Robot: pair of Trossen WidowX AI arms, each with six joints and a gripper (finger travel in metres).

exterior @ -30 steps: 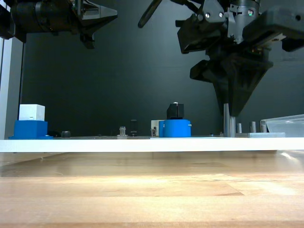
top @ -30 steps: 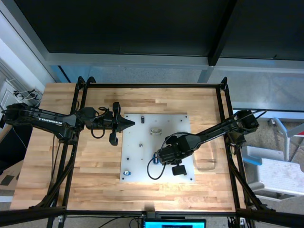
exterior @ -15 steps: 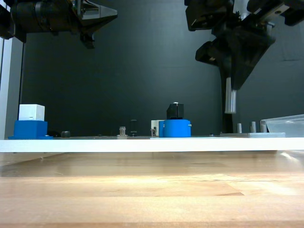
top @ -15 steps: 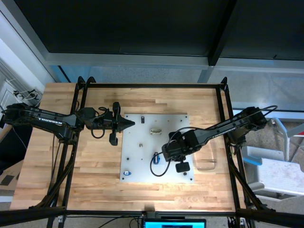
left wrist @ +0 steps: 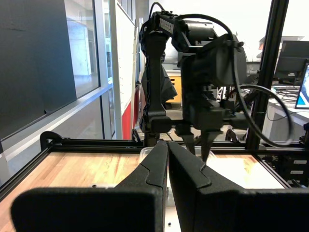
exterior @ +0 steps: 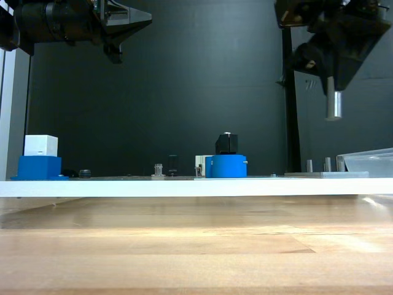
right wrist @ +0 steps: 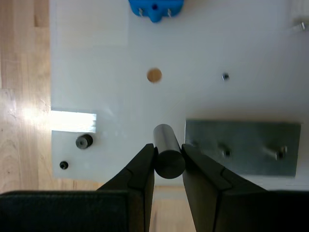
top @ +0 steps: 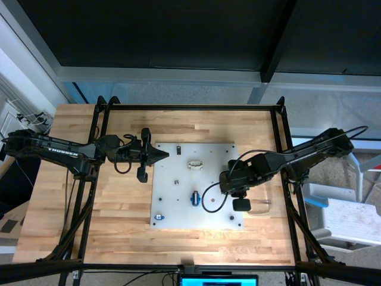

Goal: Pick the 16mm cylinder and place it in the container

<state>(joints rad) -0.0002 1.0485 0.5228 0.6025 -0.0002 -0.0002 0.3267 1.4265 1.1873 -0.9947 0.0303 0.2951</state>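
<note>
High view shows the whole wooden table and white task board, but the clear plastic rectangular container is faint there, and the low view cuts it off at the edge. The left gripper hangs near the board's far left corner with its jaws pressed together. The right wrist view shows the right gripper clamping the short silvery-grey metal 16mm cylinder. The cylinder is upright, well above the board, beside the grey metal block.

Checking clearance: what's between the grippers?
High view: a pale connector, between the left gripper at the board's left edge and the right gripper, holding the cylinder, toward its right.
</note>
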